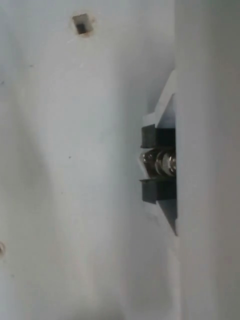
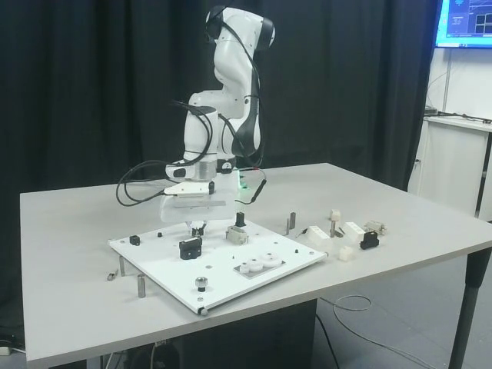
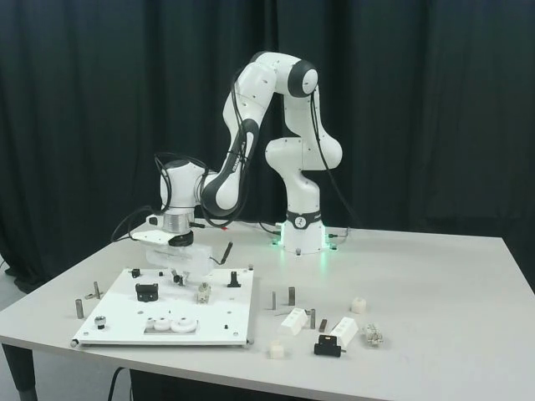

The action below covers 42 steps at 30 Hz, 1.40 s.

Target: Remove BNC.

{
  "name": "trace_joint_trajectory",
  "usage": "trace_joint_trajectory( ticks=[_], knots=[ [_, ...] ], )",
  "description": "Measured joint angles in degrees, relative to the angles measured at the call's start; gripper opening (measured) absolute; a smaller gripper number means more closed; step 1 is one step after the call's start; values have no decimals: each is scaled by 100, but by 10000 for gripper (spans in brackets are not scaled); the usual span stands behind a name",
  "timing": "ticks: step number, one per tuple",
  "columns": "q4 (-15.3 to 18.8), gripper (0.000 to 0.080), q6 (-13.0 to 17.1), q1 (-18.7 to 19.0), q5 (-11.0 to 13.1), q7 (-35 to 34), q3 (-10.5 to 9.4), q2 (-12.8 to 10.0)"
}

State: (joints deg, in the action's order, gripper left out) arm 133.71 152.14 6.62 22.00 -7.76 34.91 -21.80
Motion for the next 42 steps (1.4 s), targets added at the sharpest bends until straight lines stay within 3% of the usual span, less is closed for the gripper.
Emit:
trace_joint_trajectory(
  ticks=[19,27,42],
  knots=[
    [1,127,-50,17,-48,2183,1,15],
    [1,127,-69,32,-184,3014,1,23],
    [0,127,-83,42,-292,3757,4,19]
  ],
)
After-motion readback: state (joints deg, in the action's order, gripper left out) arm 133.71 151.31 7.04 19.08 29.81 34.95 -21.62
